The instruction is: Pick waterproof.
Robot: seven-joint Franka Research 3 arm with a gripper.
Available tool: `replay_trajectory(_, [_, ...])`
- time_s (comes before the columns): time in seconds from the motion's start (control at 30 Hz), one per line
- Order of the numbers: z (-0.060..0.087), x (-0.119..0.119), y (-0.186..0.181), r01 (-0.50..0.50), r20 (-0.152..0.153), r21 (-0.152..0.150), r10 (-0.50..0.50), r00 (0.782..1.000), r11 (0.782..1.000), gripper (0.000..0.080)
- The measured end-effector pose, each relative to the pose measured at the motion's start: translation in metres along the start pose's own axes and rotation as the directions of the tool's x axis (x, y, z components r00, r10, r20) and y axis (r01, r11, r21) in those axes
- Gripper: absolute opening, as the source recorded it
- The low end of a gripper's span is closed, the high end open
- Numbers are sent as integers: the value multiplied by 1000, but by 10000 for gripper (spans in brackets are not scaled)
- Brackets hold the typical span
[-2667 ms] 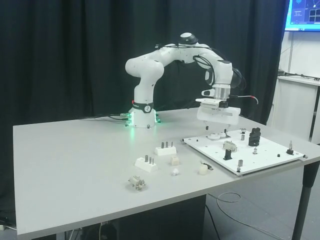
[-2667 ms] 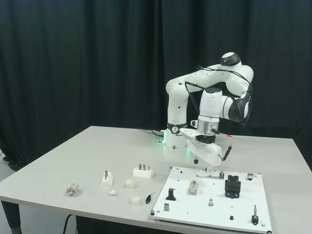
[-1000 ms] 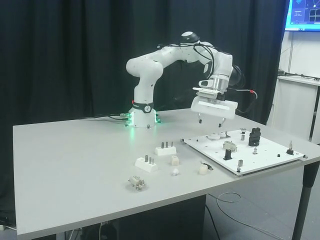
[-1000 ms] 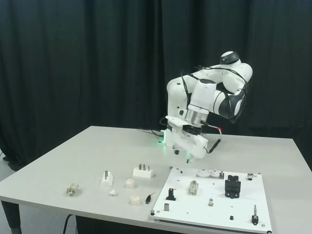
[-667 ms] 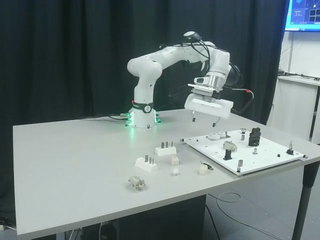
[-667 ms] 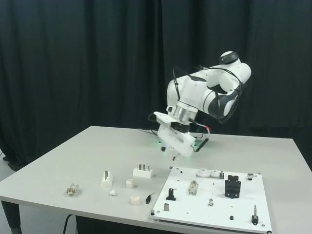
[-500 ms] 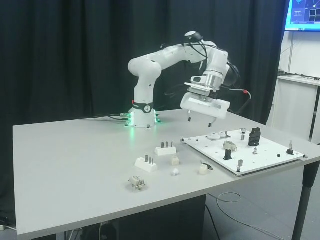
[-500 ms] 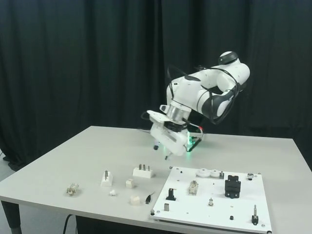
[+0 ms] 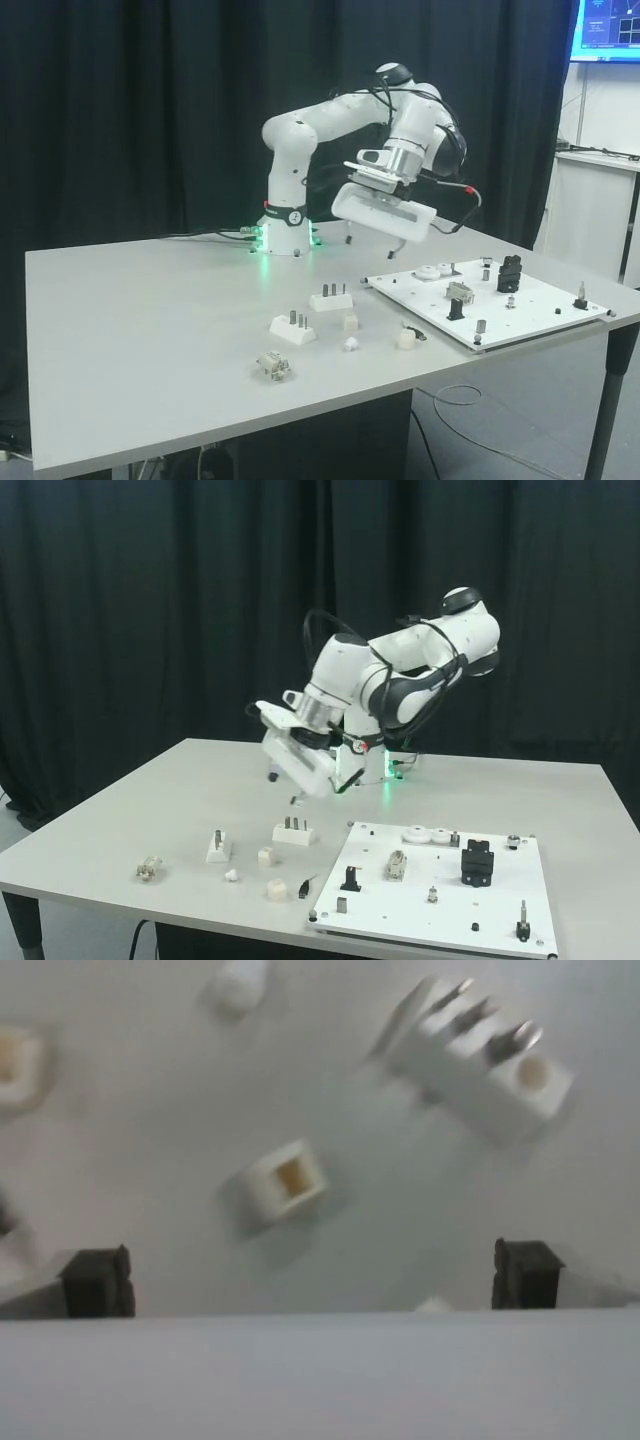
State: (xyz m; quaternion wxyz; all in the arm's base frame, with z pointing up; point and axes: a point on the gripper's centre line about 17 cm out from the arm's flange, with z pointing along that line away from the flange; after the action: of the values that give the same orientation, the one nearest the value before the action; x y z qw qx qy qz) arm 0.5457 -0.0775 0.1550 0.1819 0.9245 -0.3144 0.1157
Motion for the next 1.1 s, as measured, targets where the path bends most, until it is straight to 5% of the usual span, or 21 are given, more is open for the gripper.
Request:
replay_trajectory(0.37, [23,43,39,114,21,-48,-113,993,992,800])
replay_trajectory(1.1, [70,107,94,266,42,-54,-264,964,962,800])
